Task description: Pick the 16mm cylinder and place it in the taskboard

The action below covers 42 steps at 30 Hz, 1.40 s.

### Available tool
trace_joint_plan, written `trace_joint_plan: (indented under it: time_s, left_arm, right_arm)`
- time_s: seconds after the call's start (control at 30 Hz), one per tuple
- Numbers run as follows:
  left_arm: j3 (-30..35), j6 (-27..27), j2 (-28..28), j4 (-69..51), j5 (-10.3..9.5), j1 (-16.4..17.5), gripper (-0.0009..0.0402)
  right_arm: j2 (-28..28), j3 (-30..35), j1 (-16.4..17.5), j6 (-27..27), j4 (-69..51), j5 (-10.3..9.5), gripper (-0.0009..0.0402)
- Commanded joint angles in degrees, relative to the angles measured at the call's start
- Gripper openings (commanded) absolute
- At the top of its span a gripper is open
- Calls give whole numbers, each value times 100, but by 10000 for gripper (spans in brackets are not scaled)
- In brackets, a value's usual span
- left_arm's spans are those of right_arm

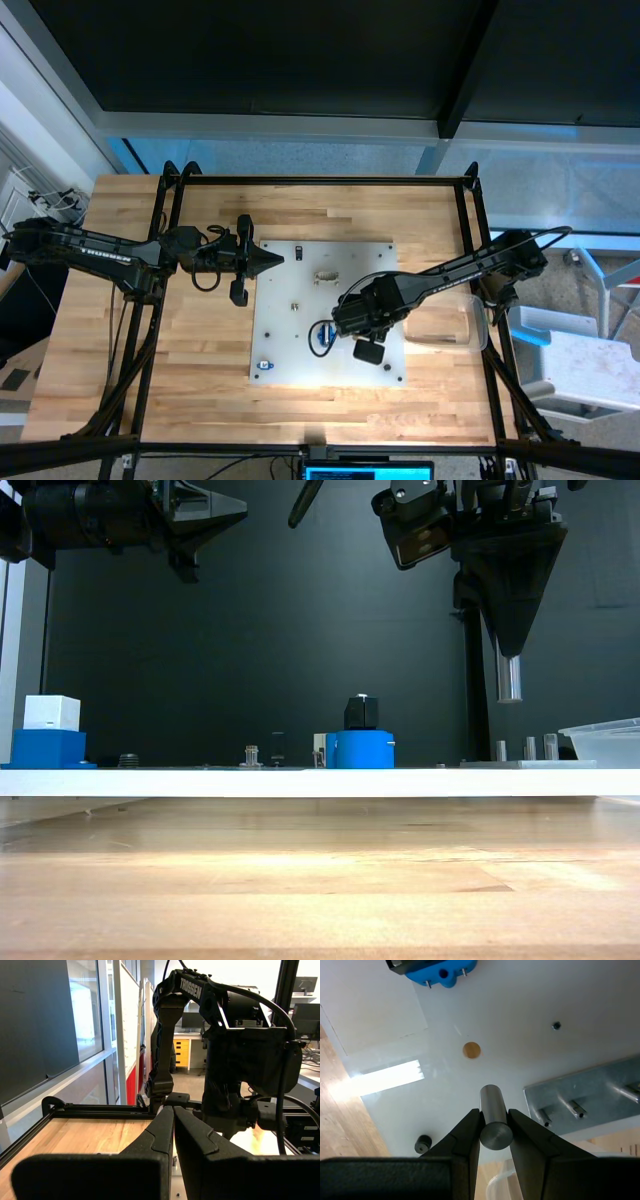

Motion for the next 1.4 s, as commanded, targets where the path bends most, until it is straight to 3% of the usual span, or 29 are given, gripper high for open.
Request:
trace_joint_plan:
  time_s: [0.03, 0.93, 1.4]
  left_arm:
    - [0, 2, 0, 2, 2, 0, 0]
    - [0, 0, 0, 0, 2, 0, 0]
    - [0, 2, 0, 0, 2, 2, 0]
  right_arm:
    - [87, 48, 0, 4, 13, 9, 43]
    - [728, 315, -4, -17, 363, 15, 43]
    - [726, 142, -4, -7, 544, 57, 43]
